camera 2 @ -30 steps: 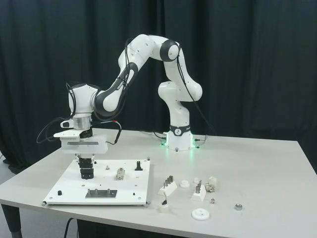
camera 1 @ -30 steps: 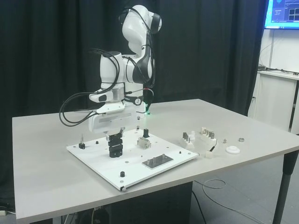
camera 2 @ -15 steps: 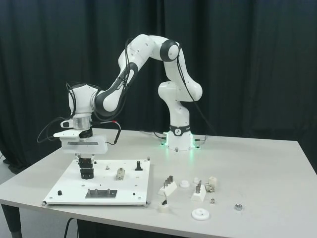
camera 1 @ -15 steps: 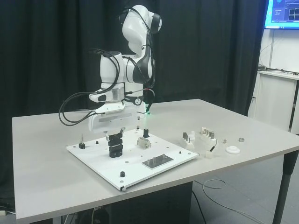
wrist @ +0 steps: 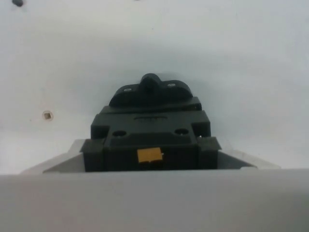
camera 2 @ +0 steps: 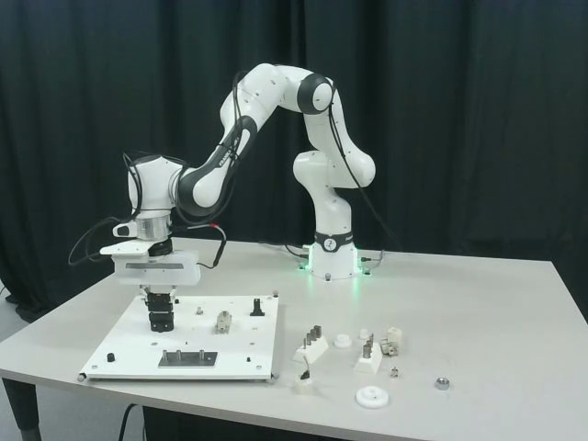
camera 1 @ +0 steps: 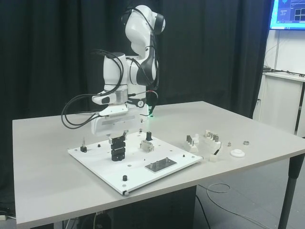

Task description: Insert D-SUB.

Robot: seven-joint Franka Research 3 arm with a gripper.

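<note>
Black D-SUB connector block (camera 1: 117, 149) upright on white square assembly board (camera 1: 107, 168), under gripper (camera 1: 117, 140). Jaws: cannot tell. Board on grey table (camera 2: 478, 312); small white fixtures (camera 2: 367, 354) beside board. Black curtain (camera 2: 459, 110) behind table.

A grey table (camera 2: 478, 303) carries everything here. Toward its left end lies a white board (camera 2: 241, 354), flat, one edge close along the front edge. At the back edge, near the middle, the white arm's base (camera 2: 333, 262) sits bolted down, green light at its foot. Right of the board, near the front edge, small white holders (camera 2: 310, 347) and a white gear (camera 2: 371, 397) sit scattered, a small ring (camera 2: 442, 383) beside them.
</note>
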